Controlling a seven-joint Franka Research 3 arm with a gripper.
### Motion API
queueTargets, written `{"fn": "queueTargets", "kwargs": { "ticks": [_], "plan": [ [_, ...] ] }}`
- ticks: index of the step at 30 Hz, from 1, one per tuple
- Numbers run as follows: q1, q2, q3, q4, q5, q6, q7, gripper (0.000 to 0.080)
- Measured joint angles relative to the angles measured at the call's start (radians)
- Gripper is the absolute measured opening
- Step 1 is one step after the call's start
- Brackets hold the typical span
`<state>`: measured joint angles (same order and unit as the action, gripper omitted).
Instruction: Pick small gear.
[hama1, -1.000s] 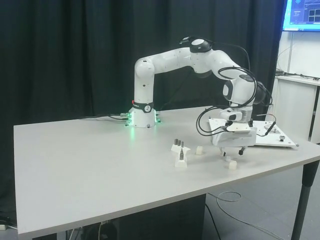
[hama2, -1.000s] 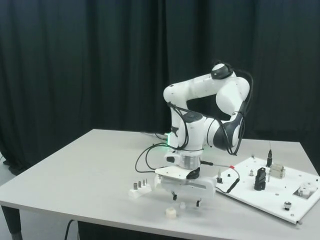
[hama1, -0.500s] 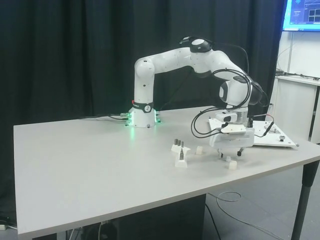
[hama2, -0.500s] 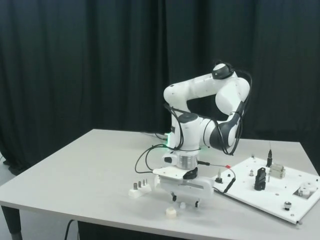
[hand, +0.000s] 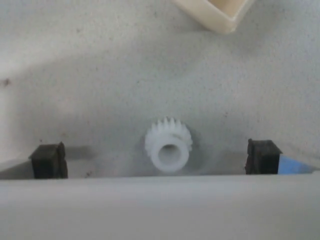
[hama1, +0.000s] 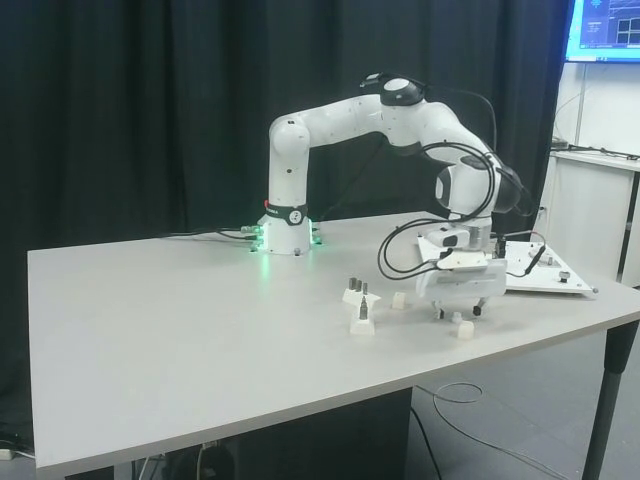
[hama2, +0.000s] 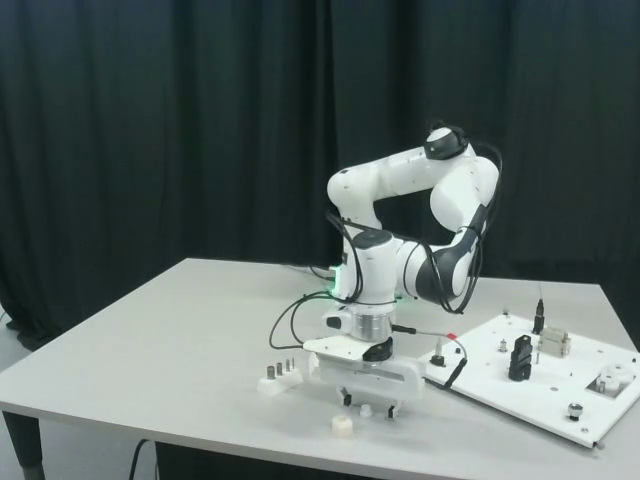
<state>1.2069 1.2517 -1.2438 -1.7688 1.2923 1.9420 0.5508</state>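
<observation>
Since the earlier frames the white arm (hama1: 400, 115) has been swung back along the grey table (hama1: 180, 320) and lowered, so that the gripper (hand: 156, 159) is now set down around the small gear (hand: 168, 145). The black fingertips (hand: 48, 160) are held wide apart, nothing being gripped; the white gear is stood on the table midway between them. The approach appears done; closing and lifting are judged still to be left.
</observation>
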Motion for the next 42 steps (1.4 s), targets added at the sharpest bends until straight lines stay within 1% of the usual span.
{"fn": "queueTargets", "kwargs": {
  "ticks": [8, 18, 19, 24, 25, 30, 31, 37, 42],
  "plan": [
    [0.000, 0.000, 0.010, -0.011, 0.017, 0.019, -0.002, 0.0800],
    [-0.001, 0.000, 0.018, -0.013, 0.025, 0.034, -0.002, 0.0800],
    [-0.002, 0.000, 0.018, -0.013, 0.026, 0.034, -0.002, 0.0542],
    [-0.004, 0.000, 0.019, -0.013, 0.030, 0.037, -0.002, 0.0542],
    [-0.004, 0.000, 0.019, -0.013, 0.030, 0.037, -0.002, 0.0380],
    [-0.006, 0.000, 0.020, -0.013, 0.030, 0.039, -0.002, 0.0380],
    [-0.006, 0.000, 0.020, -0.013, 0.030, 0.039, -0.002, 0.0201],
    [-0.006, 0.000, 0.019, -0.013, 0.030, 0.040, -0.002, 0.0201],
    [-0.001, -0.001, 0.010, -0.012, 0.030, 0.040, -0.002, 0.0200]
  ]
}}
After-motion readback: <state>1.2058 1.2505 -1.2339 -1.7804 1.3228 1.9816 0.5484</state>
